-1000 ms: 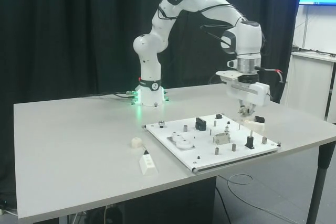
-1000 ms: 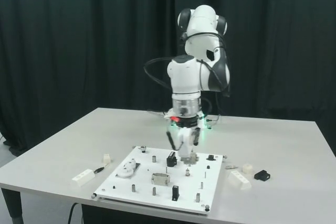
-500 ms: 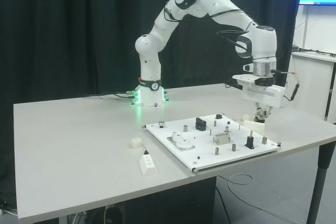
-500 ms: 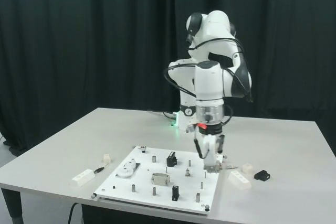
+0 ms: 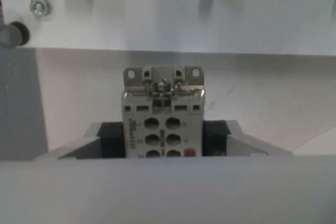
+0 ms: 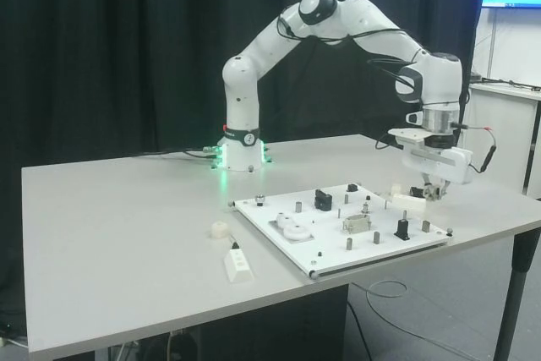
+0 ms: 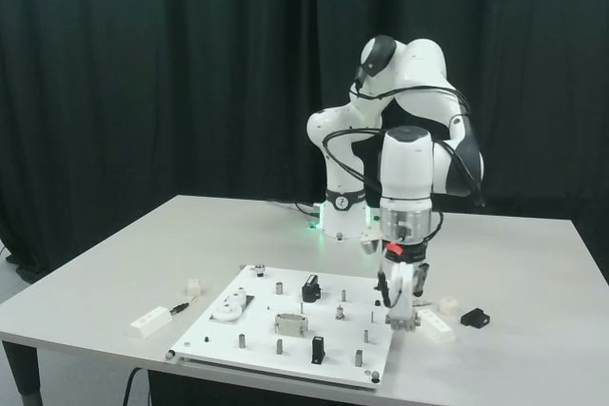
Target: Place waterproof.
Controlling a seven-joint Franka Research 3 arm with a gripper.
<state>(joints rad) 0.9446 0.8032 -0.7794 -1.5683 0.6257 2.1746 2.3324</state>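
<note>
White waterproof connector, one only.

Lab: black curtains, white arm

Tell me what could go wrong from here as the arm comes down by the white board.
The gripper hangs at the white board's edge, right over the white connector on the table; a slightly off descent could knock the connector aside. The small black part nearby could also get bumped.
</note>
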